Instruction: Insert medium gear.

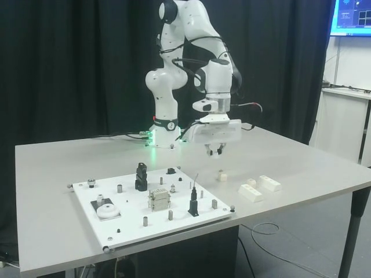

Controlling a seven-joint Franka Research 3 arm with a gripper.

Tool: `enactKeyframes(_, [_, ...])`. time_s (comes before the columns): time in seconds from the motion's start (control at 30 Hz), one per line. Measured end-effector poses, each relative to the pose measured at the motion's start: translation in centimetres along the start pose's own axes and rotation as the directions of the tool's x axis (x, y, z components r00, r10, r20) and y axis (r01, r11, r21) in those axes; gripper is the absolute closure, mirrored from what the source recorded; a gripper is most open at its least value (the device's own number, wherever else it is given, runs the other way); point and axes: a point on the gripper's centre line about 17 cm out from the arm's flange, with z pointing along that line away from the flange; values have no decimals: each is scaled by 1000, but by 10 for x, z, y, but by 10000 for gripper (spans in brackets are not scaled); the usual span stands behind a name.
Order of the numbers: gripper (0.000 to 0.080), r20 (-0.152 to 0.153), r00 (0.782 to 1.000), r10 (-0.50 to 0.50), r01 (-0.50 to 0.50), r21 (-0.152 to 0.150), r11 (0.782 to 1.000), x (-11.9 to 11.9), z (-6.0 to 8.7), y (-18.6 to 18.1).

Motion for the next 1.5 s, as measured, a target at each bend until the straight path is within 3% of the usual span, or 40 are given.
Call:
enactKeyframes(0.4, [522, -11, 1000, 29, -29, -42, 999, 26, -33, 46])
enactKeyframes(0.67, [522, -2, 998, 63, -63, -60, 996, 34, -51, 81])
enactKeyframes(1.0, [522, -13, 1000, 20, -21, -104, 994, 47, -71, 137])
enactKeyframes(1.5, [522, -15, 999, -36, 33, -168, 985, 60, -81, 223])
